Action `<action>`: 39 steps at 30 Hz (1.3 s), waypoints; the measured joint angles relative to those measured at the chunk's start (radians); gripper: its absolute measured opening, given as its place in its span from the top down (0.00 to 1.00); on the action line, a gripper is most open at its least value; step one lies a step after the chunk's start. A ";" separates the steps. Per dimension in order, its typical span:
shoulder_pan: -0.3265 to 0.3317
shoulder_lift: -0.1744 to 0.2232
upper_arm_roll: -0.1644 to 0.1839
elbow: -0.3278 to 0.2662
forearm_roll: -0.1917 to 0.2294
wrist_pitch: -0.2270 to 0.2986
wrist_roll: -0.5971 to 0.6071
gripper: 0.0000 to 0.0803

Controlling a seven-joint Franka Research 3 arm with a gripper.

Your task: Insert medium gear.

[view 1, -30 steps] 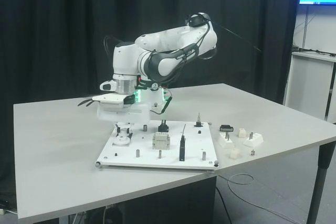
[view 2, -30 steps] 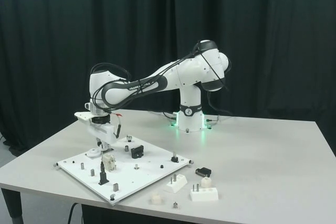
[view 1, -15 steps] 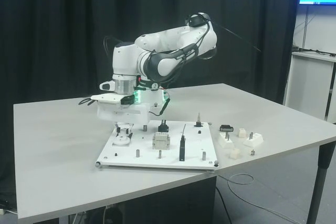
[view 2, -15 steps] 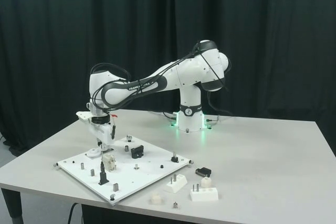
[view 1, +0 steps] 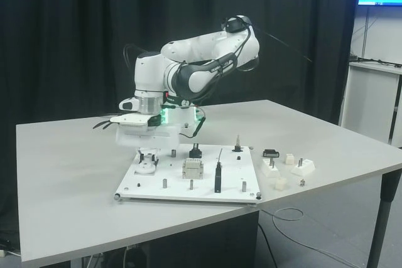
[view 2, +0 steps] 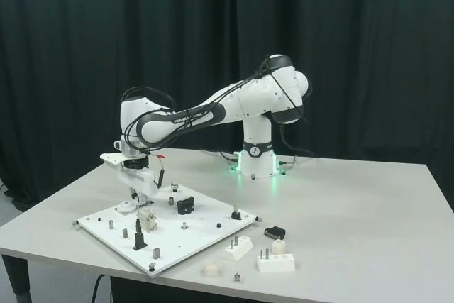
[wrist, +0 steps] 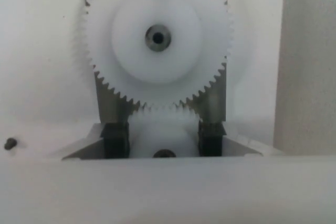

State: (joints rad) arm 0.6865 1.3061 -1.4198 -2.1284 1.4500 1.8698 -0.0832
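In the wrist view a large white gear (wrist: pixel 157 38) sits on its peg on the white board (wrist: pixel 42 77). Right beside it the smaller medium gear (wrist: pixel 163 129) has its teeth meshed with the large one. My gripper (wrist: pixel 161 140) is shut on the medium gear, one black finger (wrist: pixel 114 140) against each side. In the room views the gripper (view 1: pixel 149 153) (view 2: pixel 136 194) hangs low over the board's far left corner, just above the large gear (view 1: pixel 146 167) (view 2: pixel 128 207). The medium gear is hidden there.
The white board (view 1: pixel 232 186) also carries a grey connector block (view 1: pixel 191 169), a black upright plug (view 1: pixel 218 179) and several short pegs. On the table right of the board lie small white blocks (view 1: pixel 301 167) and a black part (view 1: pixel 271 153).
The hand has twisted and shifted very slightly while staying low over the same corner of the board. Nothing else on the table has moved.
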 joint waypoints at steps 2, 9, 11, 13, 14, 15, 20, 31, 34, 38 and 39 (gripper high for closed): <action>0.000 0.000 0.000 0.000 0.001 0.000 0.006 0.65; -0.001 0.000 0.000 -0.001 0.004 -0.001 0.056 0.65; -0.001 0.000 0.000 -0.001 0.004 -0.001 0.059 0.65; -0.001 0.000 0.000 -0.001 0.004 -0.002 0.060 0.65; -0.002 0.000 0.000 -0.001 0.004 -0.002 0.060 0.65; -0.002 0.000 0.000 -0.001 0.004 -0.002 0.061 0.65; -0.002 0.000 0.000 -0.001 0.004 -0.002 0.072 0.65; -0.001 0.000 -0.005 0.003 0.002 -0.002 0.110 0.65; 0.002 0.000 -0.018 0.010 -0.009 -0.003 0.110 0.65; 0.009 -0.001 -0.043 0.020 -0.017 -0.030 0.123 0.24; 0.012 -0.001 -0.048 0.023 -0.017 -0.039 0.129 0.24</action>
State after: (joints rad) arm 0.6980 1.3050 -1.4681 -2.1056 1.4328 1.8310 0.0458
